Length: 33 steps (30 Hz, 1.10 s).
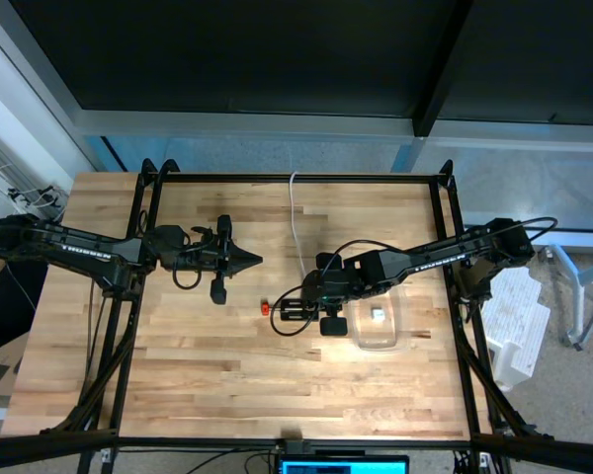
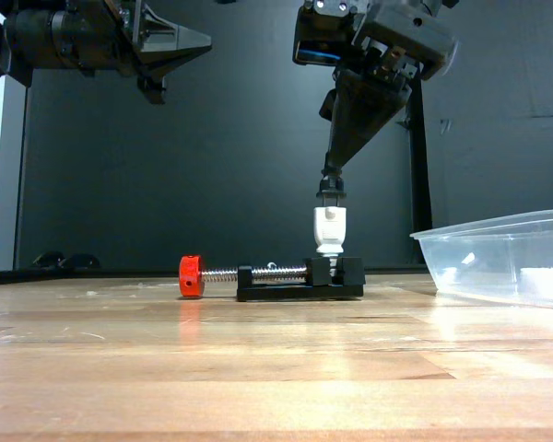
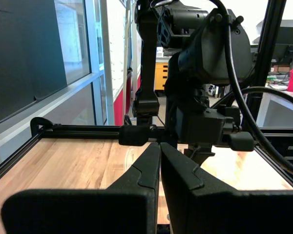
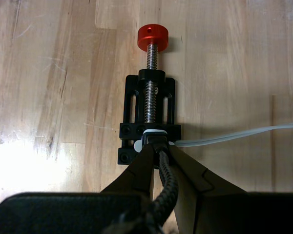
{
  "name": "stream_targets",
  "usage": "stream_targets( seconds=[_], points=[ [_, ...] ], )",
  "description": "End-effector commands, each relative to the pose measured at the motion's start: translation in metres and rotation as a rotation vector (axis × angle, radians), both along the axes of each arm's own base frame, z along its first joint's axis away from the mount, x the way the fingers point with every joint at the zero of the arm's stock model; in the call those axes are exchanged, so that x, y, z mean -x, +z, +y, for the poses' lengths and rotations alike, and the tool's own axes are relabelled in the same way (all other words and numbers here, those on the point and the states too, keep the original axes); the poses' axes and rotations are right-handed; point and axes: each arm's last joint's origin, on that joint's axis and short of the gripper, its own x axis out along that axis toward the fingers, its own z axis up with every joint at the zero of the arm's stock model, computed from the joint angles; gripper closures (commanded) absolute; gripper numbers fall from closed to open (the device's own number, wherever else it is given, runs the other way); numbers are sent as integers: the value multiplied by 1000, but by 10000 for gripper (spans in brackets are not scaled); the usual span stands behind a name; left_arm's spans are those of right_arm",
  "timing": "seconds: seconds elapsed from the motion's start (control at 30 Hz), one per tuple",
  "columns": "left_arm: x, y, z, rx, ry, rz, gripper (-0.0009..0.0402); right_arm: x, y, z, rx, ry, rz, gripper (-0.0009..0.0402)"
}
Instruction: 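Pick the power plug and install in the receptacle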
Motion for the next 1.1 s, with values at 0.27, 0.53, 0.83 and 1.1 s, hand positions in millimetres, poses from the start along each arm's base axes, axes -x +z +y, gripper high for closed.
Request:
stream_targets(
  seconds=[0.27,0.53,0.83,1.1],
  points=[
    [0,0,0,0,0,0,393,2,-12,0,-1,-1,0,393],
    [0,0,0,0,0,0,393,3,-16,-1,-1,-3,3,393],
    [0,0,0,0,0,0,393,-4,-32,1,1,1,29,393],
    [0,0,0,0,0,0,393,1,-41,-1,5,-4,57,393]
  ],
)
